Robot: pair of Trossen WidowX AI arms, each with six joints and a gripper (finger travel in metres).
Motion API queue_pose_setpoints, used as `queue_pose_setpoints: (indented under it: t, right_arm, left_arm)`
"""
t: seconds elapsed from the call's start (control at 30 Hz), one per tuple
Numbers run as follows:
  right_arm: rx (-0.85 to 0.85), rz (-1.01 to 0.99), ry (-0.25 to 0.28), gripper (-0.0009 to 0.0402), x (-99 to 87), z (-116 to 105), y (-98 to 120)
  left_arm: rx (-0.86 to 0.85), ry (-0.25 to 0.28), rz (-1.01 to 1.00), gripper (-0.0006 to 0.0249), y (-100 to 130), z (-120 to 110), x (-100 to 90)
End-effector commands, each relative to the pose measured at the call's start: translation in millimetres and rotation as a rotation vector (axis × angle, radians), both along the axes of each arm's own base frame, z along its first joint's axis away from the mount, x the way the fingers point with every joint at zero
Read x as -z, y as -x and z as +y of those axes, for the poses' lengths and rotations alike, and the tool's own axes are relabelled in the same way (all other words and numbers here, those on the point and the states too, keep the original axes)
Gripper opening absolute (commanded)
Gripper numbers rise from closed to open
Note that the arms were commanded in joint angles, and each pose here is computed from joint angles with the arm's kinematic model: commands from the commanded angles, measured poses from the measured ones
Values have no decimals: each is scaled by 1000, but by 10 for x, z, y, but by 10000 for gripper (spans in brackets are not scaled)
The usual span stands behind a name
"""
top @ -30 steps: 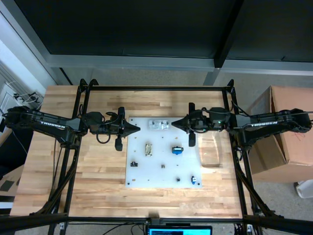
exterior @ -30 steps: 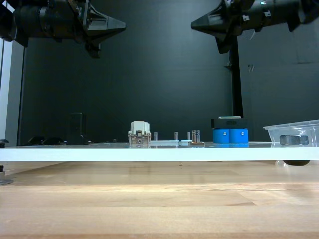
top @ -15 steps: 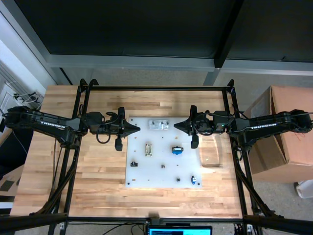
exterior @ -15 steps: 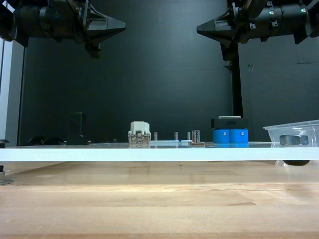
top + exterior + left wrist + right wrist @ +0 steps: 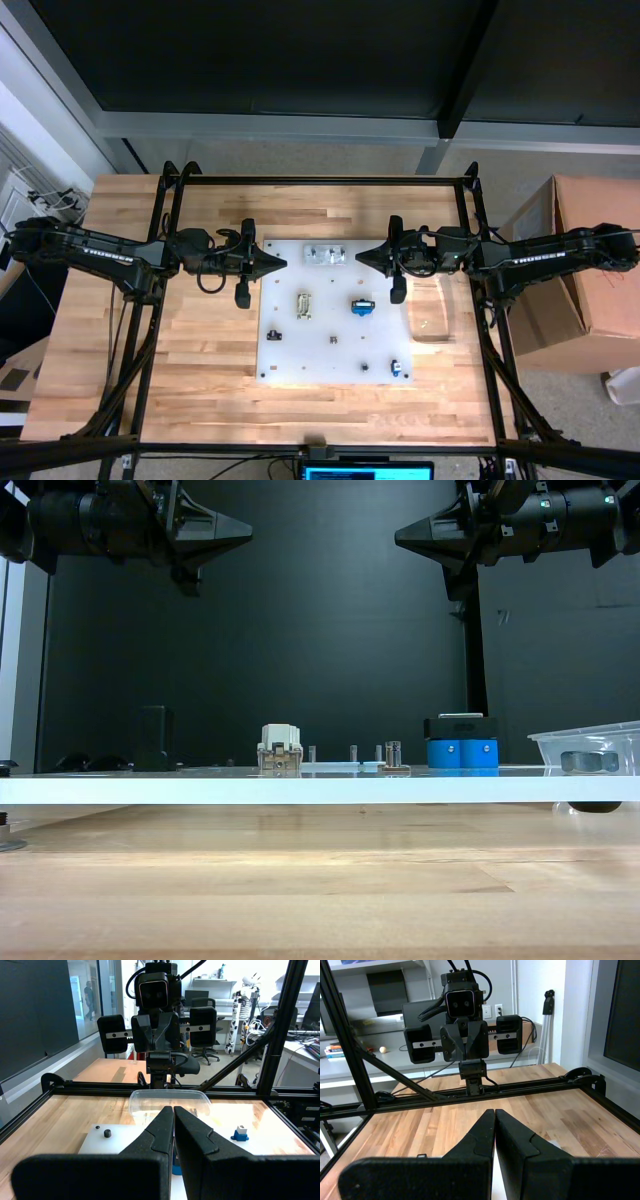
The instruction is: Pick the M12 nut and place it on its threads and fasten
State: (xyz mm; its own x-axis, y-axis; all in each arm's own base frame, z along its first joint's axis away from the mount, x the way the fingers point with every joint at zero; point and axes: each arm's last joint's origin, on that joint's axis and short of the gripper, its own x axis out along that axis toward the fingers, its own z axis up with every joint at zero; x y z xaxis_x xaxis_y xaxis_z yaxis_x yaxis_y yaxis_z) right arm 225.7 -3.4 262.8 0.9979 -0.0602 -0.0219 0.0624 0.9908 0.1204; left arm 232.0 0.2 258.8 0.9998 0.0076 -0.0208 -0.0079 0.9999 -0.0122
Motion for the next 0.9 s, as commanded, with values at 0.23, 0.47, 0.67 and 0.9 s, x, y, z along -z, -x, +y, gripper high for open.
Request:
queue_pose_setpoints:
  t: [0.23,0.47,0.67,0.9]
  right_arm:
    - [0,22,-1,0,22,0,-2]
    - [0,22,-1,0,22,0,-2]
    - [0,22,-1,0,22,0,-2]
    - [0,22,-1,0,22,0,-2]
  left_arm:
    - [0,0,0,0,0,1,0]
    - [0,0,0,0,0,0,0]
    - [0,0,0,0,0,0,0]
    - [0,0,0,0,0,1,0]
